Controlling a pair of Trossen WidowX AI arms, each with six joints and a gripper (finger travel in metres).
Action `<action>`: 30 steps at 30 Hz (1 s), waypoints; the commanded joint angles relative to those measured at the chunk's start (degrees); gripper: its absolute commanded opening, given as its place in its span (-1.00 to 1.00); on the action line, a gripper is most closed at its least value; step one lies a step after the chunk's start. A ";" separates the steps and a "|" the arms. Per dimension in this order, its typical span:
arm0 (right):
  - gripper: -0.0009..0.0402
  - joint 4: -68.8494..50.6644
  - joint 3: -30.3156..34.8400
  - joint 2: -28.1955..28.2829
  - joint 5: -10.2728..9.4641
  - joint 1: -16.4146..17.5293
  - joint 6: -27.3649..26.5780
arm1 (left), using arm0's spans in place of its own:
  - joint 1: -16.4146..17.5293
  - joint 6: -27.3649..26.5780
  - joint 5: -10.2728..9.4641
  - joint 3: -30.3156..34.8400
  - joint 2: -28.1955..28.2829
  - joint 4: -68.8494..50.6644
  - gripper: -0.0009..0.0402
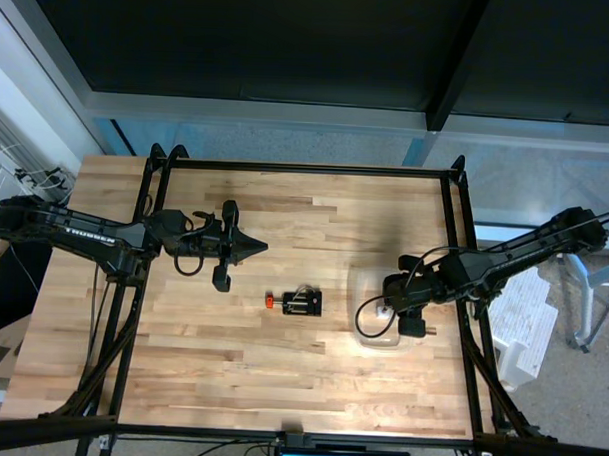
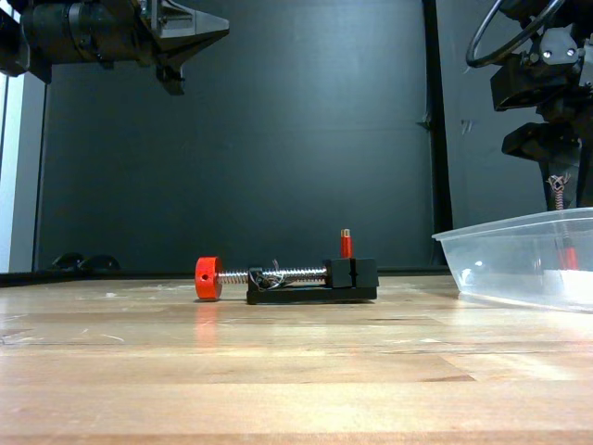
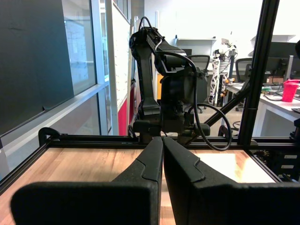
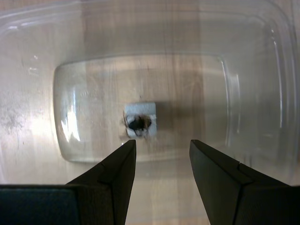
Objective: Pick the RCA connector and install on taskboard
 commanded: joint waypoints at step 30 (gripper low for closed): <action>-0.19 9.31 -2.71 7.65 0.33 0.66 -0.09 | 0.00 0.02 0.02 0.02 0.00 0.00 -0.96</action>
